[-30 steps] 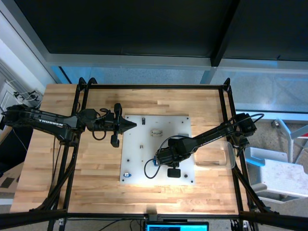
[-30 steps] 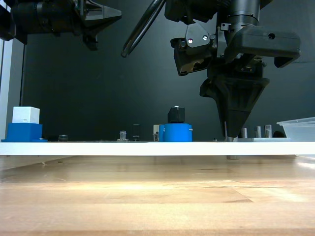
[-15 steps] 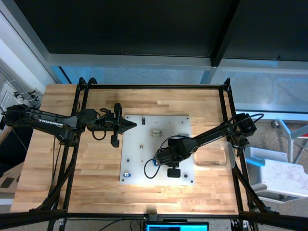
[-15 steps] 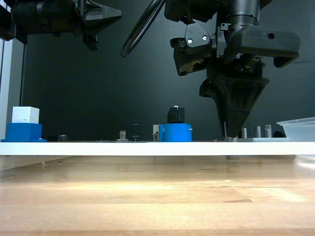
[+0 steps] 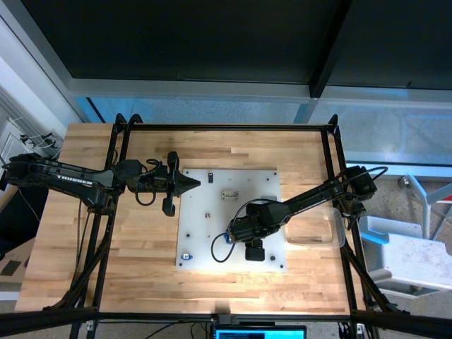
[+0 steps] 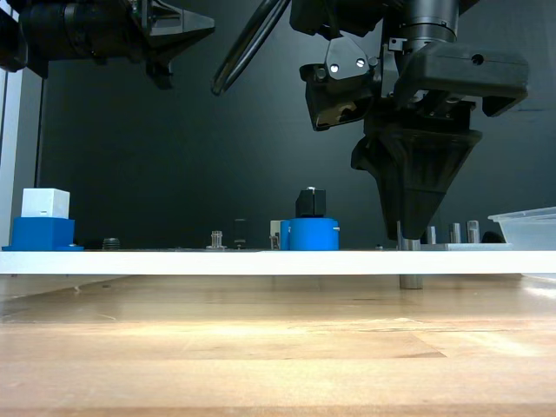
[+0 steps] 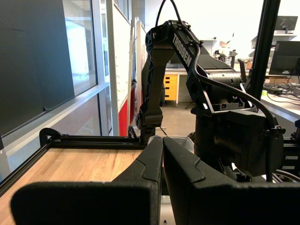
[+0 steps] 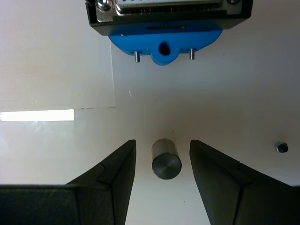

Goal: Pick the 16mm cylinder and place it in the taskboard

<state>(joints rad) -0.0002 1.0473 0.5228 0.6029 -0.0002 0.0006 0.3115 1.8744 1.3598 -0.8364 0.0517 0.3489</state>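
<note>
Right gripper [image 8: 161, 143]: above taskboard [image 5: 205, 240], fingers [image 8: 117, 161] released, flanking upright 16mm cylinder [image 8: 166, 162], not touching. Left gripper [image 5: 193, 182]: raised at taskboard's left edge, fingers clenched together.

Your high view is evenly lit; the board [image 8: 56, 61] glares white beneath the right gripper [image 8: 161, 143], and backlight darkens the left gripper [image 7: 162, 143] at its left edge.

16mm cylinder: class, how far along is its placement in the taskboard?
Looks done: the 16mm cylinder stands upright on the taskboard, seemingly seated in its hole. In hand: nothing; the right gripper straddles it, open, not touching. The left gripper is parked shut by the board's left edge. Left: lift the right arm away.
</note>
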